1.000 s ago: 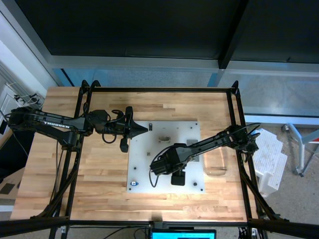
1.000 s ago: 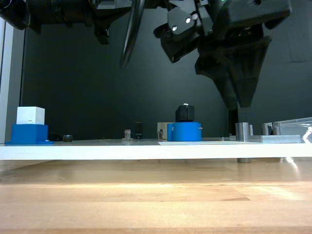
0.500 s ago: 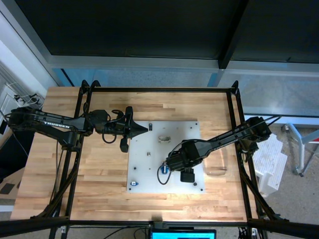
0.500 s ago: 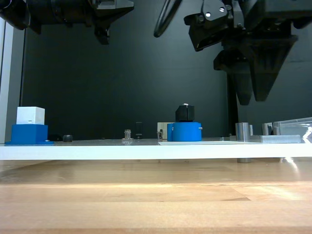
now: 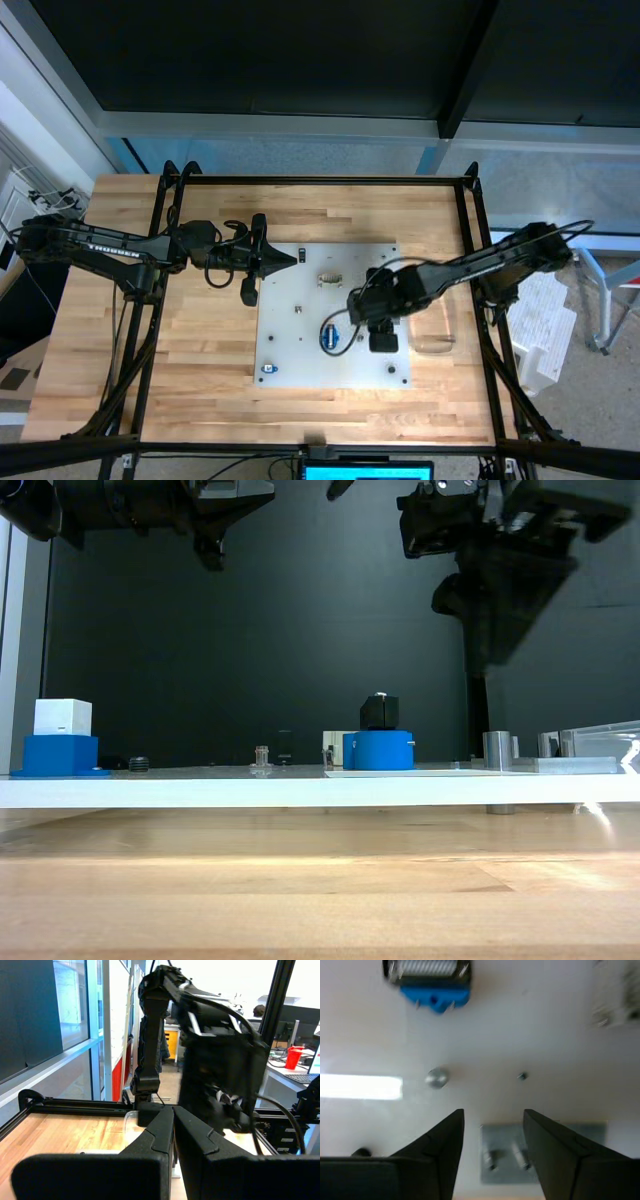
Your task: Pick the 16mm cylinder and install on the taskboard
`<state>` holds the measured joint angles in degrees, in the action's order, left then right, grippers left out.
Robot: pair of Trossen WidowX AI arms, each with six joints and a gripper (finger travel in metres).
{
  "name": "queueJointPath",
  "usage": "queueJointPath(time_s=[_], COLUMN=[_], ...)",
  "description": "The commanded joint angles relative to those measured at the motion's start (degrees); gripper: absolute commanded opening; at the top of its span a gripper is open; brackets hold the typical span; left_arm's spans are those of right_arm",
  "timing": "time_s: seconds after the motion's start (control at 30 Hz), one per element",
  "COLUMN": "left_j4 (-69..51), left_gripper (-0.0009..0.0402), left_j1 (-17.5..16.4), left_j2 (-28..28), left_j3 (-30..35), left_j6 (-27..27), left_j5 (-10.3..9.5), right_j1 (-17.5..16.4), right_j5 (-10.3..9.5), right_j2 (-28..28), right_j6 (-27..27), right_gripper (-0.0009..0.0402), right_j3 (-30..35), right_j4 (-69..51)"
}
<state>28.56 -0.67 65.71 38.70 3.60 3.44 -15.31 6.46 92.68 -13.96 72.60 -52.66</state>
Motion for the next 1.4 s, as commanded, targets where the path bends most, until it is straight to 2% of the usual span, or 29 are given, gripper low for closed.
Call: queueJointPath(time_s=[0.03,0.37,0.47,0.57,0.8,1.1,1.4], left_j4=[0.0,0.02,-0.02,0.02,0.02,0.0,0.0], left_gripper=[0.0,0.0,0.0,0.0,0.0,0.0,0.0], left_j1=[0.0,0.0,0.0,0.0,-0.02,0.0,0.0], left_j2=[0.0,0.0,0.0,0.0,0.02,0.0,0.02], left_j3=[0.02,0.02,0.02,0.02,0.02,0.02,0.02], left_j6=[-0.02,-0.02,-0.02,-0.02,-0.02,-0.02,-0.02], left_j5=[0.0,0.0,0.0,0.0,0.0,0.0,0.0], right_j1=[2.45,8.24,10.54,12.17,14.36,14.47,14.47], right_j5=[-0.11,-0.33,-2.29,-4.63,-4.61,-4.59,-5.05], right_j2=[-4.74,-18.78,-22.62,-25.83,-31.74,-36.39,-36.96], right_j6=[2.54,9.42,10.69,11.52,11.89,11.89,11.13], right_gripper=[0.012,0.0024,-0.0004,0.0005,0.0,0.0,0.0], right_j3=[-3.28,-11.96,-15.08,-18.45,-25.29,-33.03,-34.71], right_j4=[6.49,26.23,32.79,40.48,56.15,70.23,72.61])
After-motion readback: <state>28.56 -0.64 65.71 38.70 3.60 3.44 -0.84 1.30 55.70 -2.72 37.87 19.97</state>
